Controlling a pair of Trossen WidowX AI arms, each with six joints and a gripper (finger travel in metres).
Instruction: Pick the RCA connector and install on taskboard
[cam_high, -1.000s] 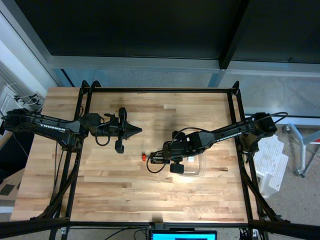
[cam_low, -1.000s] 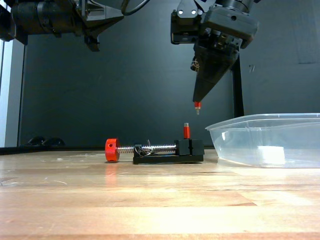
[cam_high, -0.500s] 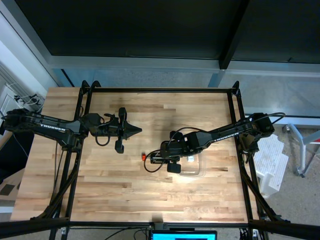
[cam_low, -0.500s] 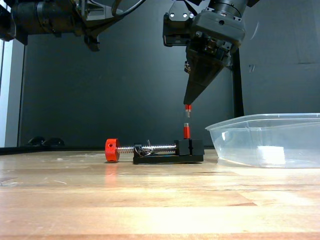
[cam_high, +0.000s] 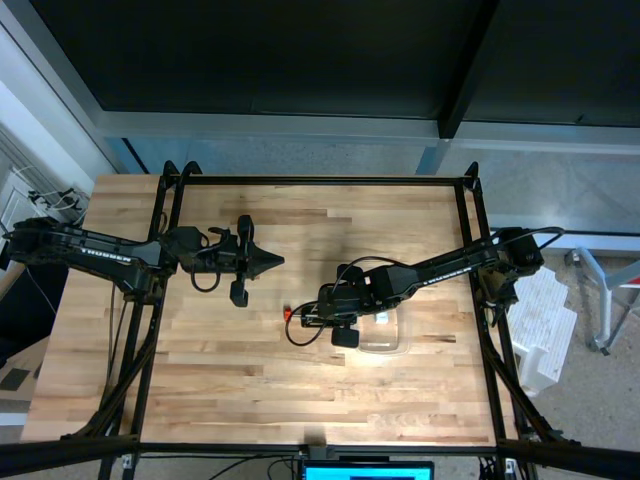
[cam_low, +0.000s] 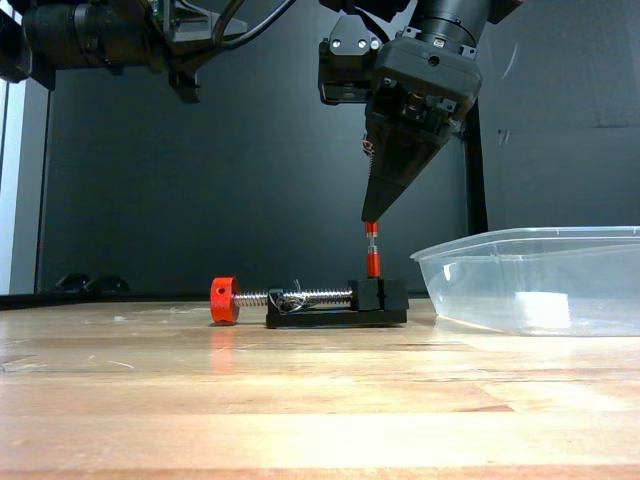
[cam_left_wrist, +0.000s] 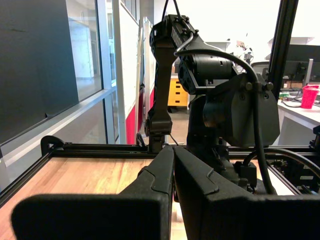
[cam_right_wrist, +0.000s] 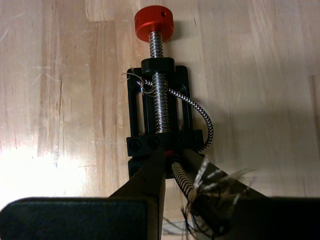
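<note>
The right gripper (cam_low: 371, 218) points straight down over the far end of the taskboard (cam_low: 335, 305), the end opposite to the red knob (cam_low: 224, 299). Its jaws are clenched on the RCA connector (cam_low: 372, 230), a very small piece with a red collar and a pale metal pin, which hangs upright from the tips. The connector is directly above the red post (cam_low: 373, 263) that stands on the black block of the taskboard. Pin and post are on 1 line and look almost joined, but I cannot tell if they really touch.

In the right wrist view the taskboard (cam_right_wrist: 157, 125) lies along the view, with the red knob (cam_right_wrist: 154, 22) at the far end. A threaded rod (cam_right_wrist: 159, 102) runs from the knob down the middle, and a braided cable (cam_right_wrist: 200, 112) curves off one side. The 2 jaws come together over the near block.

Just beside the taskboard, on its right, stands a clear tray (cam_low: 530, 275) with a white piece (cam_low: 541, 310) inside. All of it rests on the wooden table (cam_high: 250, 400).

The left gripper (cam_high: 272, 261) hovers high over the left half of the table, well apart from the taskboard. Its jaws are pressed together with nothing between them, as the left wrist view shows (cam_left_wrist: 173, 150).
</note>
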